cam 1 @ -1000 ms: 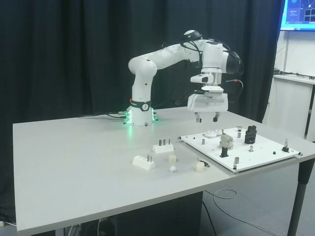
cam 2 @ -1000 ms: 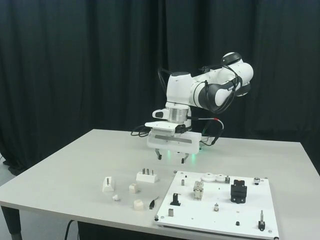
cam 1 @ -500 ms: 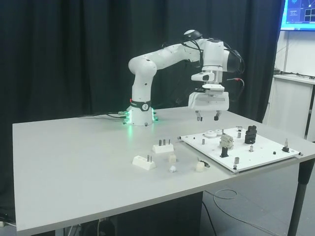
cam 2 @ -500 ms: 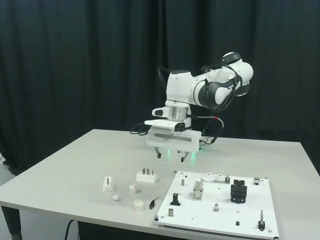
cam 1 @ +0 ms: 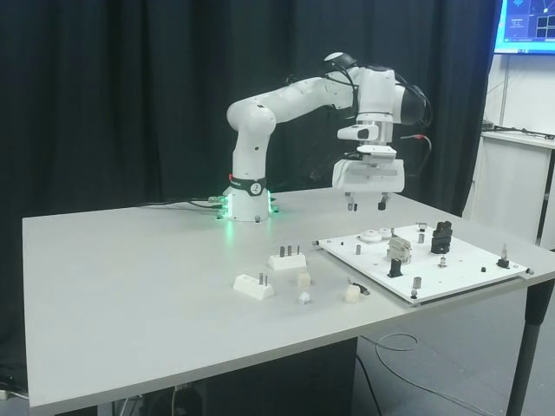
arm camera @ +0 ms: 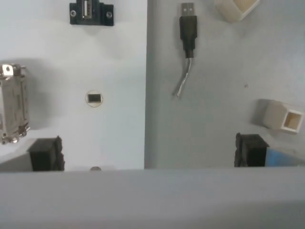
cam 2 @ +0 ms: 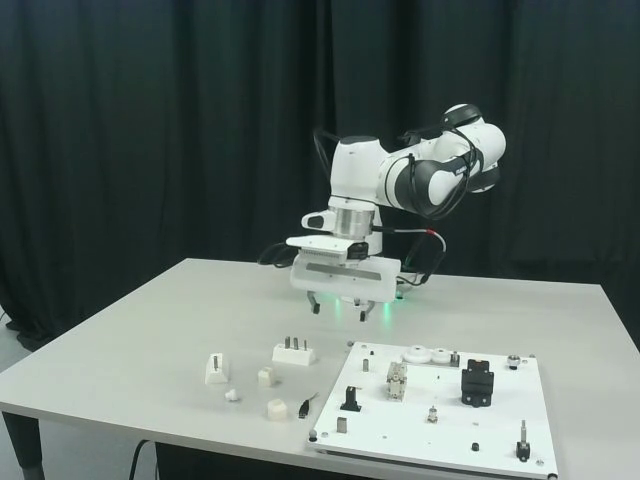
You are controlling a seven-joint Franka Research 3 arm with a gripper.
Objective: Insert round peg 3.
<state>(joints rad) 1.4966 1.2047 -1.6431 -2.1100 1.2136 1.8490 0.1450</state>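
Vs 1.0 s ago: the white two-finger gripper [cam 1: 364, 206] sits higher above the grey table [cam 1: 130, 277] and, in the second room view, slightly more toward the loose-parts side; nothing on the table has moved. Gripper [cam 2: 338, 307] jaws are spread wide with nothing between them; the black fingertips [arm camera: 249, 150] show far apart in the wrist view. It hangs well above the near edge of the white square assembly board [cam 1: 460, 269], roughly over the seam between board and bare table. Counts: one board, carrying several small fixtures, among them one black block-shaped connector housing [cam 2: 477, 382], two white round discs [cam 2: 424, 354], one small black bracket [cam 2: 350, 399]. Below the gripper on the bare table: one white rectangular holder block with three upright grey pegs [cam 2: 294, 350], one white wedge-shaped holder with a single grey peg [cam 2: 216, 367], three small white loose pieces, namely one cube [cam 2: 265, 376], one bigger hollow block [cam 2: 276, 408], one tiny rounded bit [cam 2: 231, 394], and one short black USB plug with a cut cable stub [arm camera: 188, 28] lying just off the board's edge. Round peg 3: cannot tell which peg it is; the candidate grey pegs stand in the two white holders, below the gripper and off to its side away from the board, well apart from it. Green light glows at the arm base [cam 1: 244, 204].
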